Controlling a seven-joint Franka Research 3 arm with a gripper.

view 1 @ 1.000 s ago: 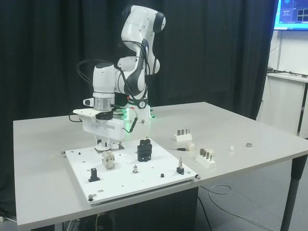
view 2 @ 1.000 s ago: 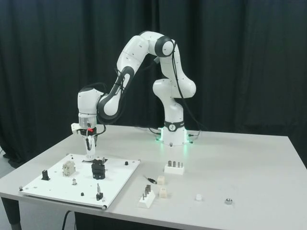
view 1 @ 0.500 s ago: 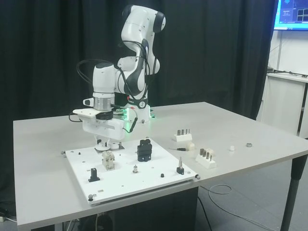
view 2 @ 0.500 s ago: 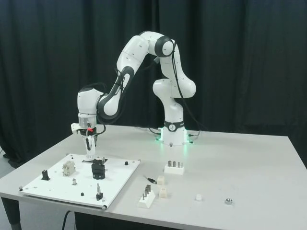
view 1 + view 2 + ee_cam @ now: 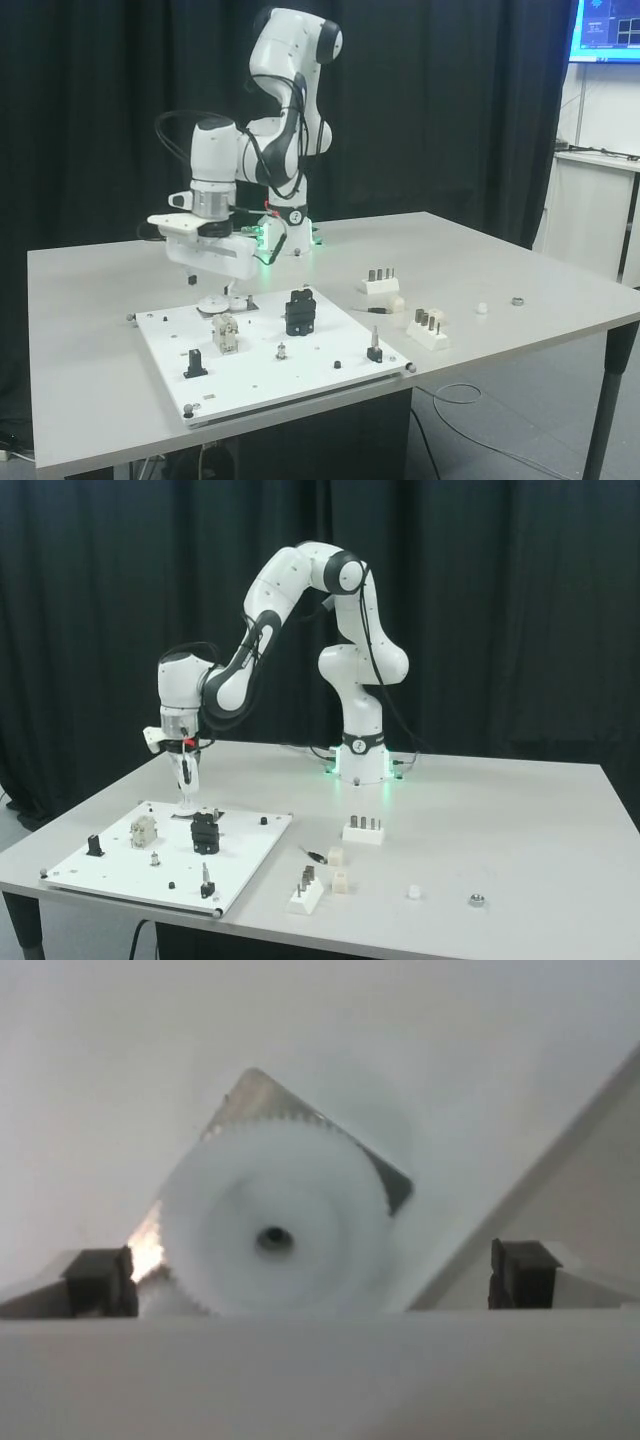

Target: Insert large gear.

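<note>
One white assembly board (image 5: 270, 375) lies at the near edge of the grey table (image 5: 90, 300). On it, nearest the front, stand one small black post (image 5: 195, 362), one thin metal pin (image 5: 282, 351) and one black peg (image 5: 374, 352). Behind these sit one pale block (image 5: 225, 333) and one black fixture (image 5: 300, 312). Off the board on bare table there are two white pin holders, the near holder (image 5: 428, 329) and the far holder (image 5: 380, 283), with two small pale cubes (image 5: 337, 869) between them as the second room view shows, plus one white cap (image 5: 481, 308) and one metal nut (image 5: 518, 298) well apart toward the table's side.

Toward the back edge of the board, the one large gear (image 5: 275, 1232), white and toothed, lies flat on a metal plate (image 5: 392, 1182); its centre hole shows in the wrist view. In the first room view it sits on the board (image 5: 212, 303) just under the arm's end.

The tool (image 5: 210, 284) hangs above the gear, its two black fingertips (image 5: 100, 1280) spread wide apart and clear of the gear's rim, holding nothing. Behind, the one white arm (image 5: 290, 590) arches up from its base (image 5: 365, 765), where a green light glows
</note>
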